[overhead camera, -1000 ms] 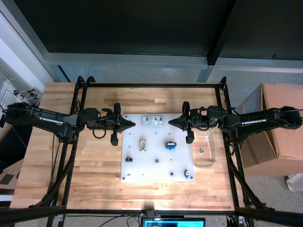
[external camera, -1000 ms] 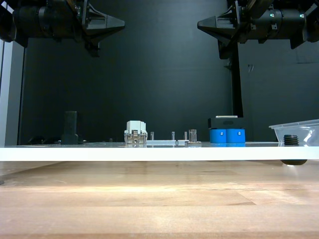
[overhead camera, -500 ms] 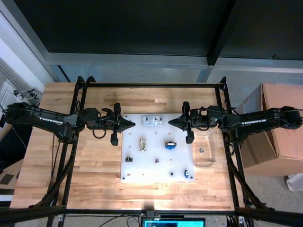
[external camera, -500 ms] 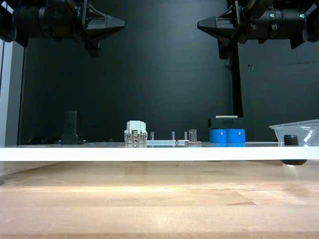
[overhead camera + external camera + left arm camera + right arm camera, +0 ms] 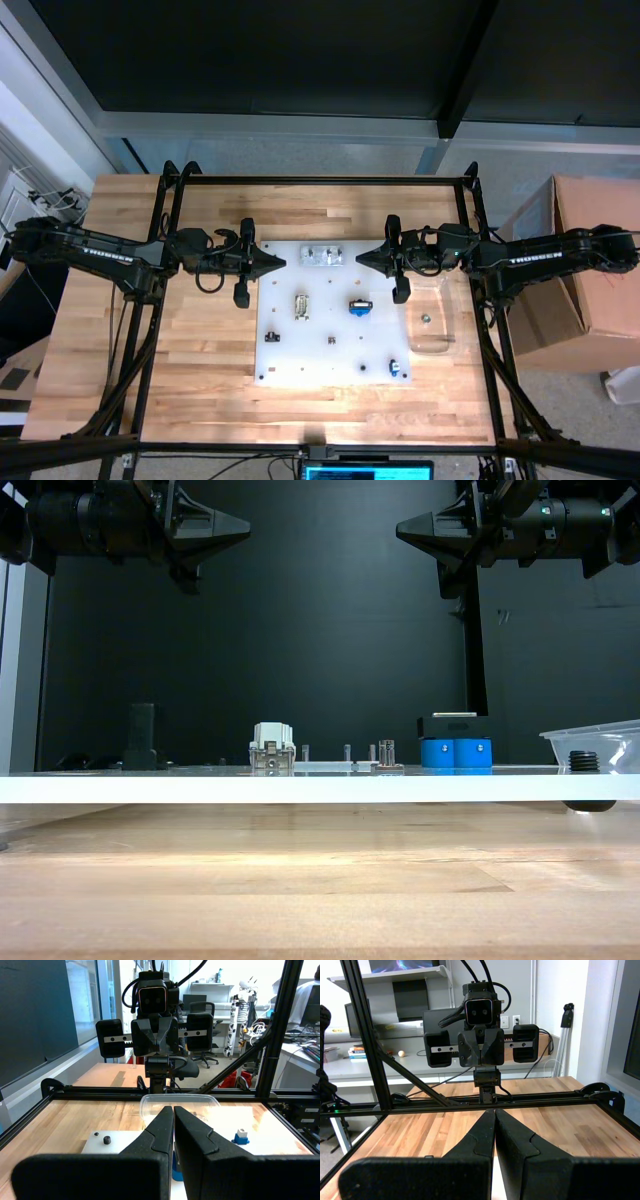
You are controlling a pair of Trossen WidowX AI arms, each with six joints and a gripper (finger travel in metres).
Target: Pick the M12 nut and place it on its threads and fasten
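Observation:
The small silver nut [image 5: 425, 319] lies free inside the clear tray [image 5: 441, 347], just off the white board's [image 5: 285, 365] right edge. The black ribbed stud [image 5: 583, 762] stands bare at the board's near right, its ribs showing. My left gripper [image 5: 281, 263] hangs high over the board's far left edge. It is shut and holds nothing, its fingers [image 5: 160, 1127] pressed together. My right gripper [image 5: 360, 258] hangs high over the board's far right part, facing the left one. It is also shut and holds nothing. Both stay well above the board in the low view.
The board carries a white connector block [image 5: 272, 752], a blue block [image 5: 455, 752], a silver post [image 5: 387, 752] and small pins. A black frame [image 5: 320, 181] rings the wooden table. A cardboard box [image 5: 585, 270] stands to the right.

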